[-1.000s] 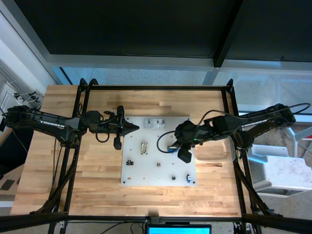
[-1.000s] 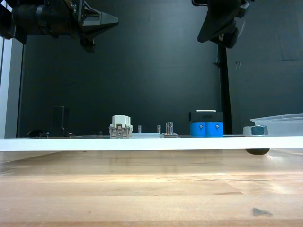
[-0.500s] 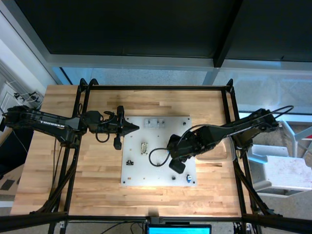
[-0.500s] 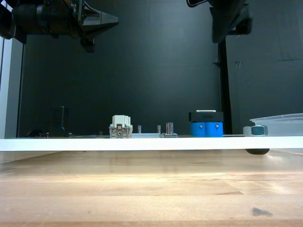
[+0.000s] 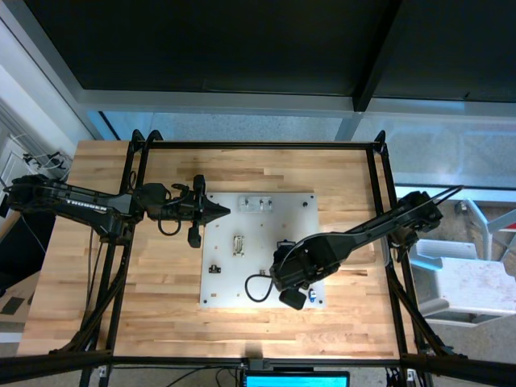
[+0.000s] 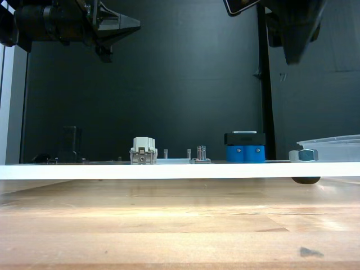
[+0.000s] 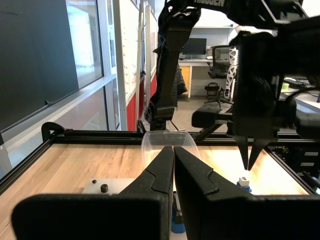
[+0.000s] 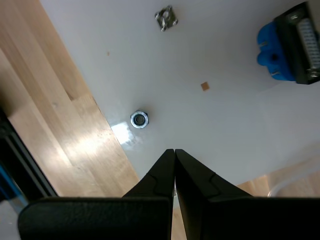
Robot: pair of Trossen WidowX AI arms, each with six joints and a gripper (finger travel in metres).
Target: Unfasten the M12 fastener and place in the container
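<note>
Fig. Two-arm rig over the white board (image 5: 230, 282) on the wood surface (image 5: 153, 306); clock refs are taken on the high view, 12 = far edge. L pincer (image 7: 173, 150): clenched, fingers pressed flat together. It hangs high at the board's 10 o'clock corner, tips aimed toward 3 o'clock, well apart from the board parts. R pincer (image 8: 174, 151): likewise clenched. Its arm reaches in from 3 o'clock and its tips point straight down over the board's 5 o'clock corner; the low view puts it well above board level. M12 fastener (image 8: 139, 119): small silver nut w/ dark centre, on its stud near the board's near R edge, approx. 5 o'clock, sitting low at board level w/ the stud's ribs hidden in the low view. It lies near the R pincer's tips but apart from them. Container (image 6: 337, 147): clear shallow tray on the surface just off the board's 3 o'clock side, partly crossed by the R arm in the high view. The low view sets the nut in front of the tray wall, but the R wrist view shows the nut on the white board, outside the tray. Other board parts: blue connector block (image 8: 272, 55) at approx. 3 o'clock of board centre; small silver square fitting (image 8: 166, 18); beige connector (image 6: 143, 152) approx. mid-board; silver post (image 6: 201, 152), seen between the beige connector & the blue block in the low view.
</note>
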